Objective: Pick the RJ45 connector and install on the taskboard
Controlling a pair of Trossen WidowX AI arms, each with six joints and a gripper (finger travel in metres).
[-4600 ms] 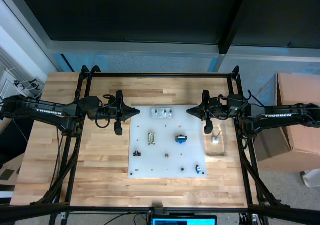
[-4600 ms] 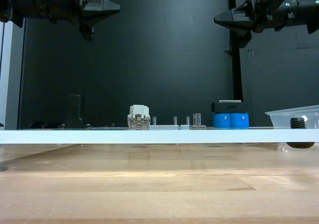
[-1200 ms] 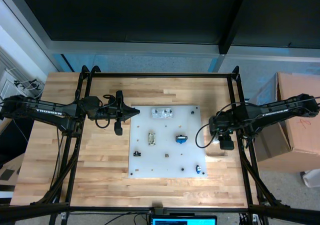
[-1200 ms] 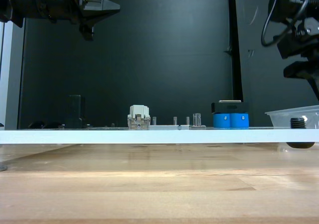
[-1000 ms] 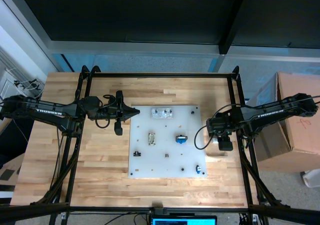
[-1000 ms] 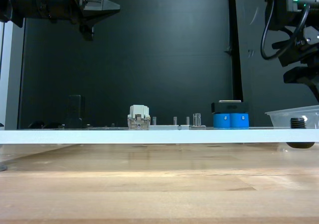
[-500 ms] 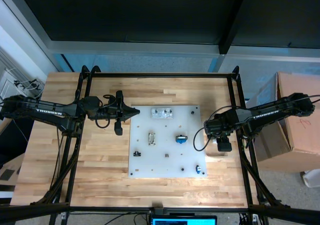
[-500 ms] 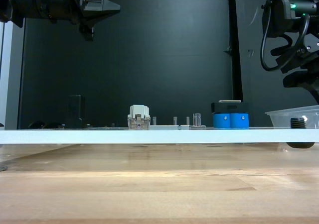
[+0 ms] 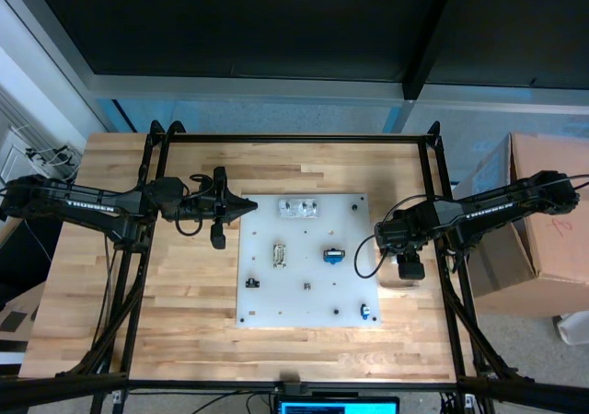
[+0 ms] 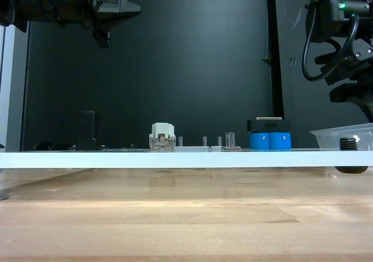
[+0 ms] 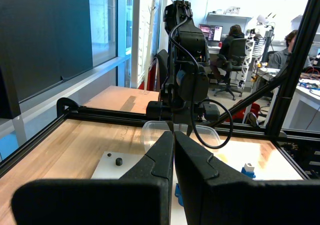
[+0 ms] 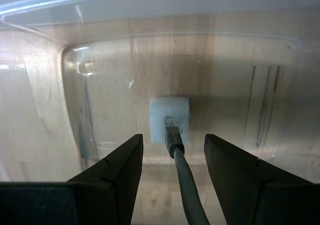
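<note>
The RJ45 connector [image 12: 172, 134] lies free in a clear plastic tray [image 12: 75, 100], its tip resting on a small pale foam block [image 12: 169, 114] and its grey cable [image 12: 187, 185] trailing off. My right gripper [image 12: 173, 141] points down into the tray, open, one finger [image 12: 112, 177] on each side of the connector and apart from it. From above, the right gripper [image 9: 408, 268] covers the connector, just right of the white taskboard [image 9: 304, 294]. My left gripper [image 9: 244, 208] hovers shut at the board's left edge, high above it [image 10: 133, 7], fingers [image 11: 162, 157] pressed together.
The board carries a blue block [image 9: 333, 256], a beige connector housing [image 9: 279, 255], a silver fitting [image 9: 298, 209] and a small blue part [image 9: 366, 312]. A black frame [image 9: 294, 139] rings the wooden table. A cardboard box [image 9: 543, 221] stands at the right.
The right arm has swung from above the board's right edge, turned downward over the tray and edged slightly left in the last second. The left arm has not moved.
</note>
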